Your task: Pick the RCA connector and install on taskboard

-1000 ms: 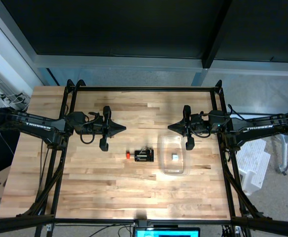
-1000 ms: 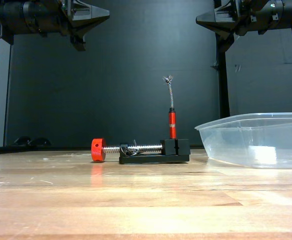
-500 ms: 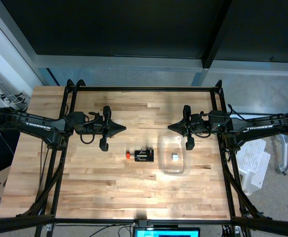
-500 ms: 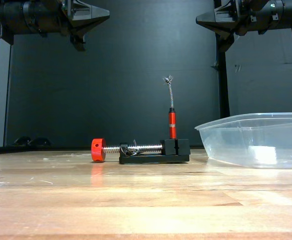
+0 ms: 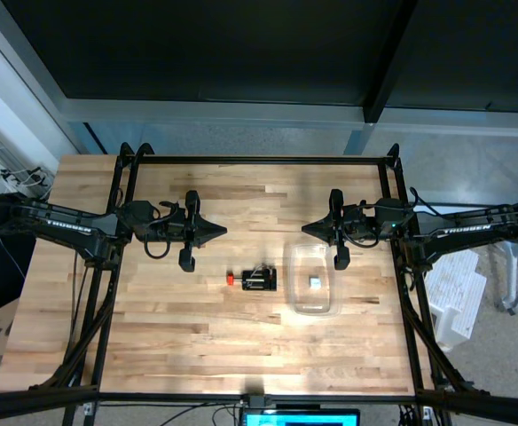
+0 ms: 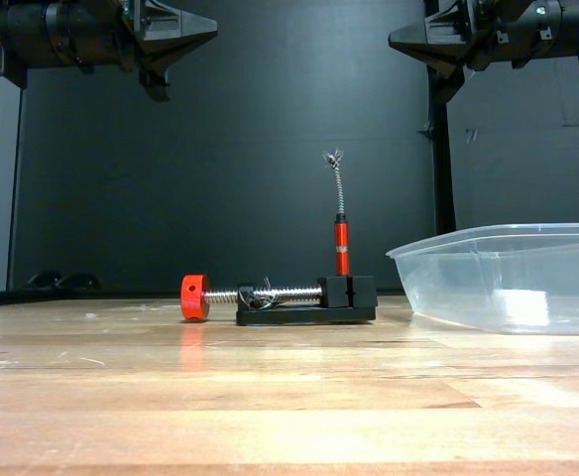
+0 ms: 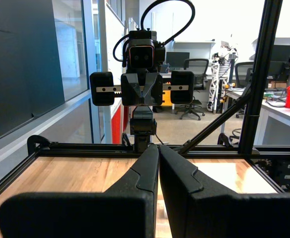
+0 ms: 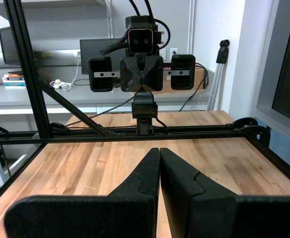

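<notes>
Cannot single out the RCA connector in any view: too small to tell from the silvery bits on the taskboard (image 5: 259, 280).

Find that black block flat on the bench (image 5: 179, 342), far below the gap between the two claws and nearer the front edge than either tip. Red knob (image 6: 194, 297) turned toward the left claw's side. At the end toward the right claw, a red post (image 6: 340, 248) standing upright, topped by a thin, slightly bent spring (image 6: 338, 188).

Just past that end, low down and nearward of the right claw: a clear plastic tray (image 5: 313, 310), near the block but apart from it, with a small white square piece (image 5: 314, 281) inside.

Left claw (image 7: 158, 148): high over the bench, fingers pressed together, gripping nothing, aimed level at the right claw.

Right claw (image 8: 159, 151): at the same height, well apart from its twin, likewise closed tight on nothing and pointing back at it.
</notes>
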